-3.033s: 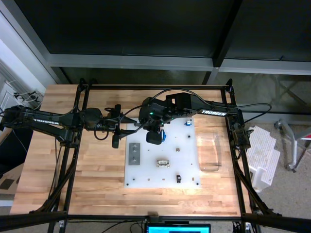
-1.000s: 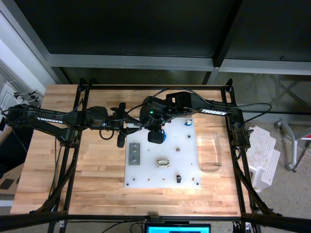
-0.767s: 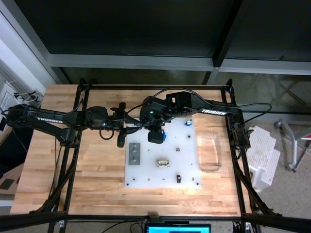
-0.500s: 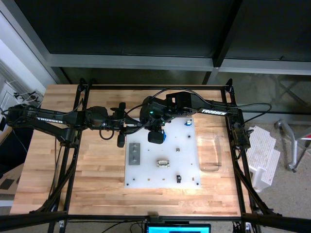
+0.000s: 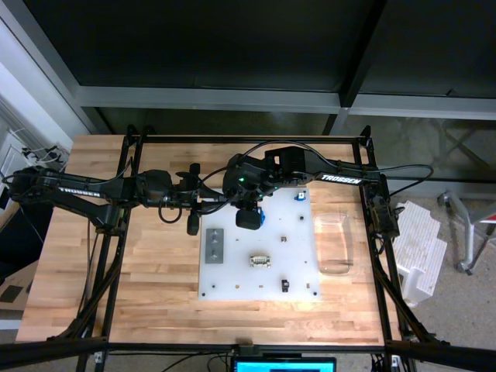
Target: Pick the 16mm bar and install on taskboard
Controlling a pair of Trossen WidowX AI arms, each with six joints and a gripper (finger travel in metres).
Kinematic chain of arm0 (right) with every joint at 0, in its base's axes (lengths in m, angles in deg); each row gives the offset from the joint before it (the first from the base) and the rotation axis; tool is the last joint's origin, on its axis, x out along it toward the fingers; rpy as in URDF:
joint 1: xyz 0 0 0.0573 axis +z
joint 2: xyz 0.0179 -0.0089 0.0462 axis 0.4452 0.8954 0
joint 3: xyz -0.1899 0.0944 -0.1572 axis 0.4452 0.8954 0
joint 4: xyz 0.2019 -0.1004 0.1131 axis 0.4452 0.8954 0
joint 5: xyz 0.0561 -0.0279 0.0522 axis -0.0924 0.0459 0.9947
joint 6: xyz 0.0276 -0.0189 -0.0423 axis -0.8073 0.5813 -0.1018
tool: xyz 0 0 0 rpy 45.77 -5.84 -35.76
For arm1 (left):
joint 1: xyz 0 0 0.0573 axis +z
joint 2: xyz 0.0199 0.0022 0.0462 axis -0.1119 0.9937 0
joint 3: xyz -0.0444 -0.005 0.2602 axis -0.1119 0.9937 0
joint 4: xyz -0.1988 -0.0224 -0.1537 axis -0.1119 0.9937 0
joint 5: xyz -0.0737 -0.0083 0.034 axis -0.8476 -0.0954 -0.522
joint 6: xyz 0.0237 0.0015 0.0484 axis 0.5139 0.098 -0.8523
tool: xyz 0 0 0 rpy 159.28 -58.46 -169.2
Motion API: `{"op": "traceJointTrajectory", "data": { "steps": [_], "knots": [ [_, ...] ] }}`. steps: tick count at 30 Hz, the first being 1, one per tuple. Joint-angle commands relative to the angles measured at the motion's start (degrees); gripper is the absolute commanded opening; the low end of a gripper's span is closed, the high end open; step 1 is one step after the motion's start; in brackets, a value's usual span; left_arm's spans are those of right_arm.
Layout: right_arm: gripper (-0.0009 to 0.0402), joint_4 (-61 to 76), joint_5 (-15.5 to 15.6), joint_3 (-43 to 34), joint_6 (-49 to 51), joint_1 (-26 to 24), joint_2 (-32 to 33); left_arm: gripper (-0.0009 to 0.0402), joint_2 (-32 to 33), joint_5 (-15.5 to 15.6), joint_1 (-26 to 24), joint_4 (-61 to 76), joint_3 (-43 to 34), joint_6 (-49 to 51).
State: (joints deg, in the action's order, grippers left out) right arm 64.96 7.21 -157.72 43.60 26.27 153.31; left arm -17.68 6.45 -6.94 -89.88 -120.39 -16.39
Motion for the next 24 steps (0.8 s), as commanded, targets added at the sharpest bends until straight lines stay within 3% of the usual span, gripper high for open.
{"op": "traceJointTrajectory", "data": {
  "steps": [1,14,24],
  "knots": [
    [0.0117,0.3,0.1,0.0,0.1,0.0,0.0,0.0051,0.0,0.2,0.0,-0.1,0.0,0.0],
    [0.0202,1.2,0.2,1.4,1.4,0.0,-1.3,0.0051,0.0,0.3,0.0,-0.4,0.0,0.1],
    [0.0220,-0.6,0.2,1.5,3.7,0.0,-3.7,0.0051,0.0,2.8,0.0,-0.4,0.0,0.2]
  ]
}}
